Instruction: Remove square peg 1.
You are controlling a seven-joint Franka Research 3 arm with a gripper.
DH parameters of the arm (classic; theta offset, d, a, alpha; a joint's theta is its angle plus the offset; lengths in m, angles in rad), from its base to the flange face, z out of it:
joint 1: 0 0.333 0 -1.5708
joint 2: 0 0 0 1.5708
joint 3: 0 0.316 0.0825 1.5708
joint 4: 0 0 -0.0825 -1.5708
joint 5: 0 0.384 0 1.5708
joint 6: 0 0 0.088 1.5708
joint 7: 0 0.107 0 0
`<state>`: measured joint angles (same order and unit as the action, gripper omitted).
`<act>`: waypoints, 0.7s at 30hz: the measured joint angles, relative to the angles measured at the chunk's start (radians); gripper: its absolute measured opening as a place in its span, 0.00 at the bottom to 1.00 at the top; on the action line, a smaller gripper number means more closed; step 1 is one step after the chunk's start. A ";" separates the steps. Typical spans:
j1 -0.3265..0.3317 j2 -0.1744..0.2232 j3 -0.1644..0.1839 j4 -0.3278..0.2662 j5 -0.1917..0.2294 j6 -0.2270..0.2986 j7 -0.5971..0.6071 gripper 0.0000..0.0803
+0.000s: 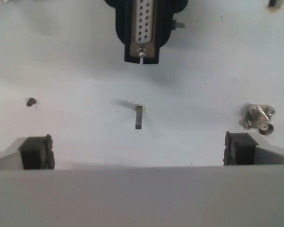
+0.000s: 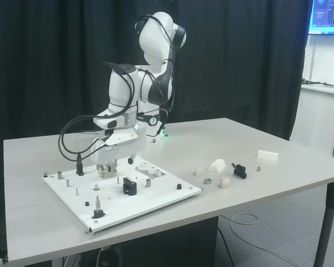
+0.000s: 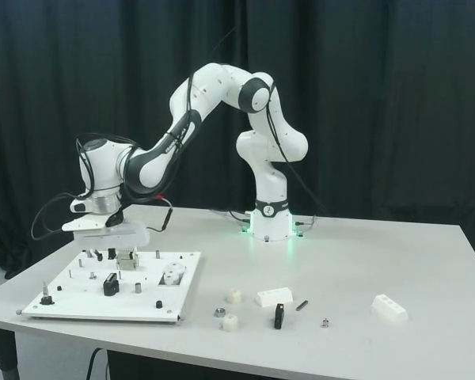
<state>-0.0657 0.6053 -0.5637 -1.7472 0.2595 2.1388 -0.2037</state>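
Note:
In the wrist view a small grey square peg [image 1: 139,116] stands upright in the white board [image 1: 75,66], midway between my two fingers. My gripper [image 1: 137,150] is open, its black pads [image 1: 36,152] wide apart on either side of the peg and touching nothing. From the room views, the gripper [image 2: 107,167] hangs low over the middle of the white board [image 2: 161,196], just above its surface. In the second room view the gripper [image 3: 127,258] sits over the board [image 3: 87,310] near its back half.
A black multi-pin connector block [image 1: 142,28] stands on the board just beyond the peg, a metal coaxial fitting [image 1: 259,117] to one side, a small dark stud [image 1: 31,101] to the other. Several other pegs stand on the board. Loose white blocks [image 2: 216,165] lie on the grey table beside it.

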 joint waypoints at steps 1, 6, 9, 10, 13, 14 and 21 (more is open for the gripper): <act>0.000 -0.003 0.001 -0.011 0.002 0.010 -0.002 1.00; 0.001 -0.016 0.008 -0.063 0.008 0.068 -0.014 1.00; 0.001 -0.023 0.012 -0.090 0.011 0.100 -0.018 1.00; 0.001 -0.025 0.013 -0.098 0.013 0.110 -0.018 1.00; 0.001 -0.028 0.017 -0.119 0.023 0.140 -0.020 1.00; 0.001 -0.028 0.018 -0.124 0.027 0.150 -0.020 1.00; 0.001 -0.028 0.024 -0.154 0.057 0.214 -0.026 1.00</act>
<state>-0.0647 0.5771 -0.5398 -1.9008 0.3161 2.3528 -0.2295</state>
